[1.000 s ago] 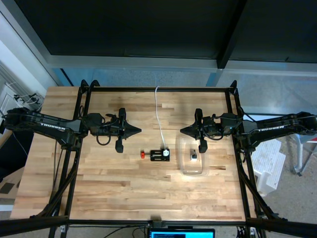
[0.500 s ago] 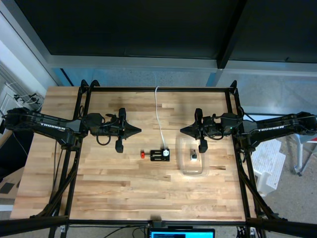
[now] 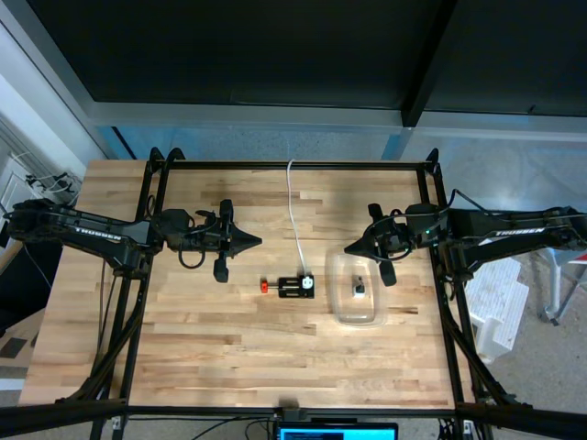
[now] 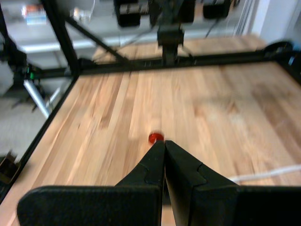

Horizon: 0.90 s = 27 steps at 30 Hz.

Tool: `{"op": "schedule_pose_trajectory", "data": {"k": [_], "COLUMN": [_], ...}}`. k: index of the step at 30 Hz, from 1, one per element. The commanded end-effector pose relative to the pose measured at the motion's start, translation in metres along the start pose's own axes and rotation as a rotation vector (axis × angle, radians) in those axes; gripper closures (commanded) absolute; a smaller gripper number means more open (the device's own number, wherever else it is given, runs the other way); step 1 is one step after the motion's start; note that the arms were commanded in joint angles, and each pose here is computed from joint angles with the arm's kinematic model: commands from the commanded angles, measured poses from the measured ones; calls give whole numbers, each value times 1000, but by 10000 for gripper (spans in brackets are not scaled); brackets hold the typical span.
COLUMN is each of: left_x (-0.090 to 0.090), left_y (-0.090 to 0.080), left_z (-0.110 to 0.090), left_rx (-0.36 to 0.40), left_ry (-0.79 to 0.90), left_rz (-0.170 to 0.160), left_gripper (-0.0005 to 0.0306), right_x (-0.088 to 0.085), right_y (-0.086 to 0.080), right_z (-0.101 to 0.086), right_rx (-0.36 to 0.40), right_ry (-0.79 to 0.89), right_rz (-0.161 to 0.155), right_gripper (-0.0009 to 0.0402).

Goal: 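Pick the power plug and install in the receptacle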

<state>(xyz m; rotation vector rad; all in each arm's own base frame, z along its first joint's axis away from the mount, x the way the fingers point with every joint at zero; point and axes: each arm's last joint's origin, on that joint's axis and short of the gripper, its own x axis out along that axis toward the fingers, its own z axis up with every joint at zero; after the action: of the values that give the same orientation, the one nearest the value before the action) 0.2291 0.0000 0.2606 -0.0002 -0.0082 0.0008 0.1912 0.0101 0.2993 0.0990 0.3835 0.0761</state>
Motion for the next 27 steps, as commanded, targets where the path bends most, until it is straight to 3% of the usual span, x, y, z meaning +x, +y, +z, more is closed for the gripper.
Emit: {"op": "schedule_pose_trajectory", "data": {"k": [1, 5, 16, 21, 27], "left_x": [0, 0, 0, 0, 0], "left_y": [0, 0, 0, 0, 0], "left_z": [0, 0, 0, 0, 0], "left_rx": [0, 0, 0, 0, 0], "left_ry": [0, 0, 0, 0, 0], "left_rz": [0, 0, 0, 0, 0], "left_gripper": [300, 300, 300, 300, 300], "right_x": [-7, -17, -33, -29, -10], "right_y": [4, 9, 13, 15, 18], "right_z": [5, 7, -7, -15, -23], "right_rx": [-4, -16, 9, -3, 4], "right_ry": [77, 185, 456, 562, 667], "right_rz": [-4, -37, -39, -42, -53], "right_gripper": [393, 393, 393, 393, 393]}}
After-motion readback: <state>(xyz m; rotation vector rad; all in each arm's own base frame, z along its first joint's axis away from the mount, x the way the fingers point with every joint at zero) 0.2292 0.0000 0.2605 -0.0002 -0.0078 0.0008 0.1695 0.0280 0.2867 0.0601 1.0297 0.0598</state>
